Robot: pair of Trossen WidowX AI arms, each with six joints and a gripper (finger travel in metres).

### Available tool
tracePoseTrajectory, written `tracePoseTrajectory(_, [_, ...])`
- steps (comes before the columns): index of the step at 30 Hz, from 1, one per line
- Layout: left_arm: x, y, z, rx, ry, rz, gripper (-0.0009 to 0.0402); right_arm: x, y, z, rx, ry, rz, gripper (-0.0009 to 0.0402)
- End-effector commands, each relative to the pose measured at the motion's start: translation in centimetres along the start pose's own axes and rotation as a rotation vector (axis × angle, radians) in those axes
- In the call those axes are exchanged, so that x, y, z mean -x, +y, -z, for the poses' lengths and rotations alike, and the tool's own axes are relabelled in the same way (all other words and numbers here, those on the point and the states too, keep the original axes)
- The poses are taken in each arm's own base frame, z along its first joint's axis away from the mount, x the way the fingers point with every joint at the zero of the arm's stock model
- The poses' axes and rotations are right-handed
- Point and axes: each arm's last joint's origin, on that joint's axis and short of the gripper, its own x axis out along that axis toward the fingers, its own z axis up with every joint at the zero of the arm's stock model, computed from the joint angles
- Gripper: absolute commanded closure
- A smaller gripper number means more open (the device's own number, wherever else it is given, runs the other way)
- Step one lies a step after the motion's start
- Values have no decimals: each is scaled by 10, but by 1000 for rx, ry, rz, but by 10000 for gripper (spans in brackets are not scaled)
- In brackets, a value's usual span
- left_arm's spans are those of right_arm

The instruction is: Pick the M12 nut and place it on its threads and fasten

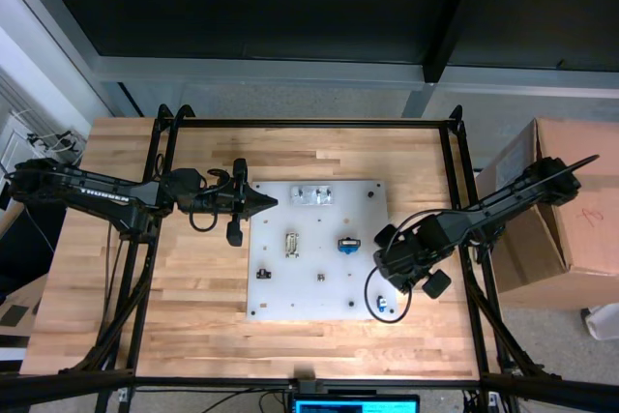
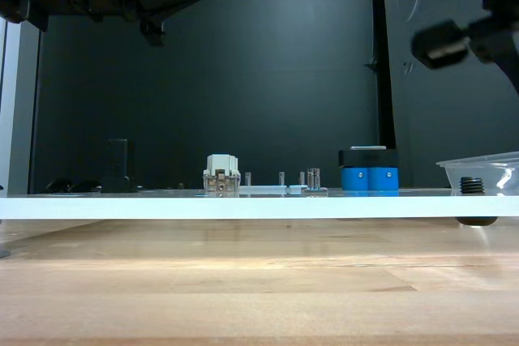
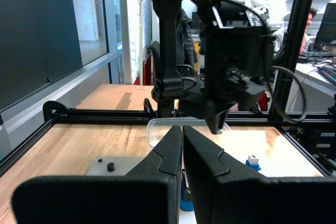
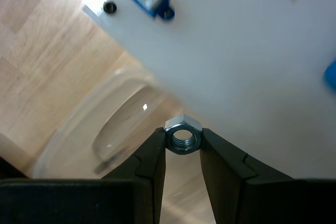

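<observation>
Starting from the white board (image 1: 319,249), we place everything else against it. The left gripper (image 1: 263,202) hangs high over the board's far left edge, its fingers pressed together on nothing. The right gripper (image 4: 182,141) hovers above the board's near right part, well up from the surface, and is clamped on the M12 nut (image 4: 182,134). The clear tray (image 2: 485,169) sits at the board's near right edge. In the low view the black ribbed stud (image 2: 472,185) stands in front of it, ribs bare. The nut is pinched by its flats between the fingertips, clear of the stud, its bore facing down toward the board. We judge the coming move turns on one relation: the stud seems to lie below the right gripper and toward the board's near edge. The right arm is much the nearer, and it would have to line the bore up over the upright stud.
</observation>
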Motion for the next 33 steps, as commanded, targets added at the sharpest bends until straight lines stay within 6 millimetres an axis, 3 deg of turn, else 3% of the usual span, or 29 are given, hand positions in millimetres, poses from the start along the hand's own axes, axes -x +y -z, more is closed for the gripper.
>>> tracePoseTrajectory(1, [0, 0, 0, 0, 0, 0, 393, 4, -4, -16, 102, -5, 2, 374])
tracePoseTrajectory(9, [0, 0, 0, 0, 0, 0, 393, 1, -14, -55, 416, 12, -7, 373])
tracePoseTrajectory(22, [0, 0, 0, 0, 0, 0, 393, -8, -34, -107, 563, 82, 70, 373])
tracePoseTrajectory(33, [0, 0, 0, 0, 0, 0, 393, -14, -41, -129, 569, 99, 56, 373])
